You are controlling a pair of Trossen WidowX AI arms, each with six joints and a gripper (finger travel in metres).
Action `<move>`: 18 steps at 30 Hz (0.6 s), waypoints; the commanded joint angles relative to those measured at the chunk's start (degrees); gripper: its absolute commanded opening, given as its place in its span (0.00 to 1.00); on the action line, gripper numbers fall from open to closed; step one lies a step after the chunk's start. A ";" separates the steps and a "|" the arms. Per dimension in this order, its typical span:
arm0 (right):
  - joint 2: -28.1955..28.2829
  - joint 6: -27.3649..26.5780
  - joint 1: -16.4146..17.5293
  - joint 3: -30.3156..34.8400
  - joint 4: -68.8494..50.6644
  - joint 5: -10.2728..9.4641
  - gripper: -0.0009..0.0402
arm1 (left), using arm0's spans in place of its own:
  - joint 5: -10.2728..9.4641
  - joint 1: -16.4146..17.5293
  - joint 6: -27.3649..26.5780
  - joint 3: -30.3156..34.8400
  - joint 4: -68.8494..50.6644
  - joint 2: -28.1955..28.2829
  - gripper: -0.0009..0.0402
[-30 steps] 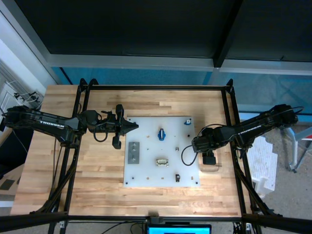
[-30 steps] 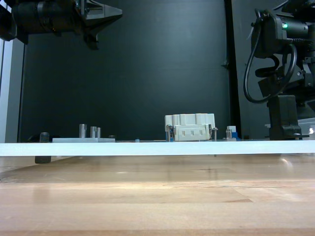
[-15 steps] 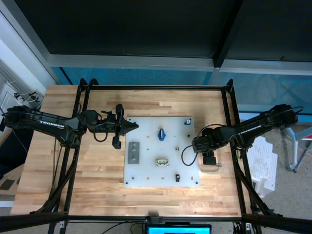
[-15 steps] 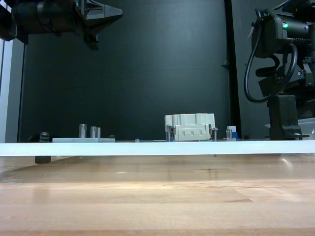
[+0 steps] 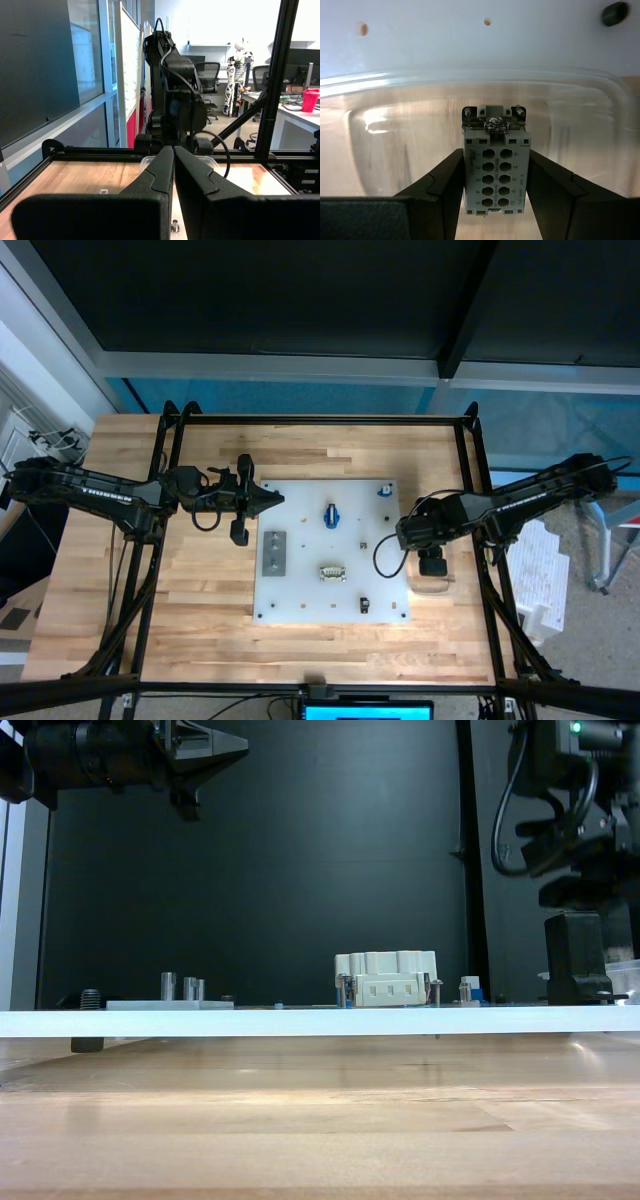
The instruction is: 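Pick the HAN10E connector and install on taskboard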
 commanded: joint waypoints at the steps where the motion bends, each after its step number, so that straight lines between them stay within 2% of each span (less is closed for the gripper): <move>1: -0.35 0.04 0.02 3.52 -3.82 0.04 0.12 | 0.00 0.02 0.00 0.00 0.00 0.00 0.02; 8: -0.46 0.02 0.04 9.92 -10.40 0.07 0.12 | 0.00 0.00 0.00 0.00 0.00 0.00 0.02; 18: 0.15 0.22 0.11 12.20 -11.50 0.04 0.12 | 0.00 0.00 0.00 0.00 0.00 0.00 0.02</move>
